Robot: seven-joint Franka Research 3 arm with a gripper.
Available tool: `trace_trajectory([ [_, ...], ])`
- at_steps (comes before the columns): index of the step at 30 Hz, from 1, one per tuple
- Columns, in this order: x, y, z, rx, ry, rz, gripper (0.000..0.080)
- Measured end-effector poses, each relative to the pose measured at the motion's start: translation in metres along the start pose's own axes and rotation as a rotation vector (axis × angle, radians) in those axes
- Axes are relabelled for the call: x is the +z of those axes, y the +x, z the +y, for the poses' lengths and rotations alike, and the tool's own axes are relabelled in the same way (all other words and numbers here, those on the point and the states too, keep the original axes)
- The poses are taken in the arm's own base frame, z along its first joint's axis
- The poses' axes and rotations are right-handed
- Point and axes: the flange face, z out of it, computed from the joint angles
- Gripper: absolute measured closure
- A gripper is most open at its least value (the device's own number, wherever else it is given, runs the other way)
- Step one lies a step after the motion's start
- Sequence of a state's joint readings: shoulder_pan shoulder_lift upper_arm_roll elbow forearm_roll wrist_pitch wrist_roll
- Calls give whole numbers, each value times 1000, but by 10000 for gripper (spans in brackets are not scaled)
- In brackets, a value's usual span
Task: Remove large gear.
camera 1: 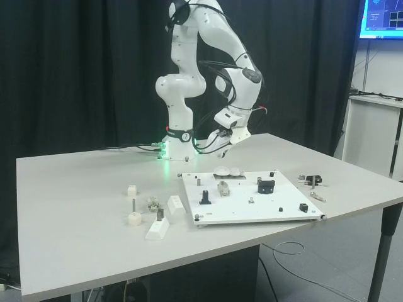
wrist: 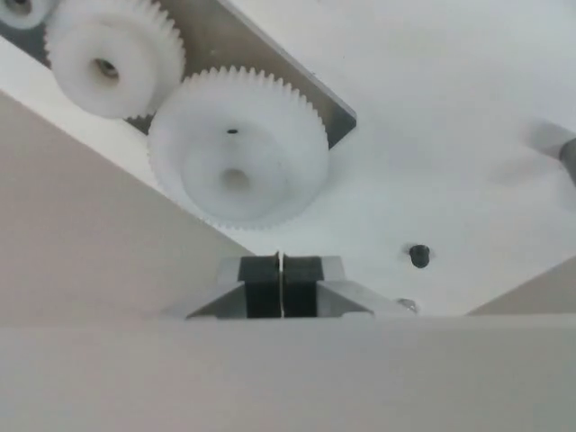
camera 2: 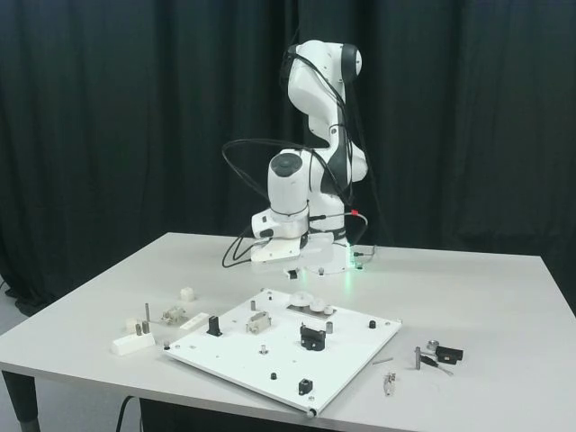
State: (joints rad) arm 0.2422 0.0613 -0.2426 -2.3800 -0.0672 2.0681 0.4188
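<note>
The large white gear (wrist: 238,148) lies flat on the white board (wrist: 450,108), its teeth meshed with a smaller white gear (wrist: 112,58) beside it. Both gears sit on a grey metal plate (wrist: 261,45). My gripper (wrist: 281,286) hangs above the board, a short way off the large gear's rim, and it is shut with the black pads (wrist: 261,288) pressed together and nothing between them. From the room, the gripper (camera 1: 225,146) hovers above the large gear (camera 1: 222,168) at the board's far edge. The second room view has the gripper (camera 2: 291,270) above the large gear (camera 2: 301,301).
A small black stud (wrist: 419,256) stands on the board near the gripper. The board (camera 1: 264,214) also carries black brackets (camera 1: 266,185) and upright pegs. Loose white blocks (camera 1: 157,229) lie to its left, small metal parts (camera 1: 312,180) to its right.
</note>
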Motion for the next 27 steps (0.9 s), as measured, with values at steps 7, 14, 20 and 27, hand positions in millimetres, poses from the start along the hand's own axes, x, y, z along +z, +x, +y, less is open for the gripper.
trace_trajectory([
  [7,-5,0,3,5,4,2,799],
  [14,-9,1,3,13,6,5,802],
  [20,-12,1,4,31,10,9,802],
  [27,-17,1,4,41,15,18,795],
])
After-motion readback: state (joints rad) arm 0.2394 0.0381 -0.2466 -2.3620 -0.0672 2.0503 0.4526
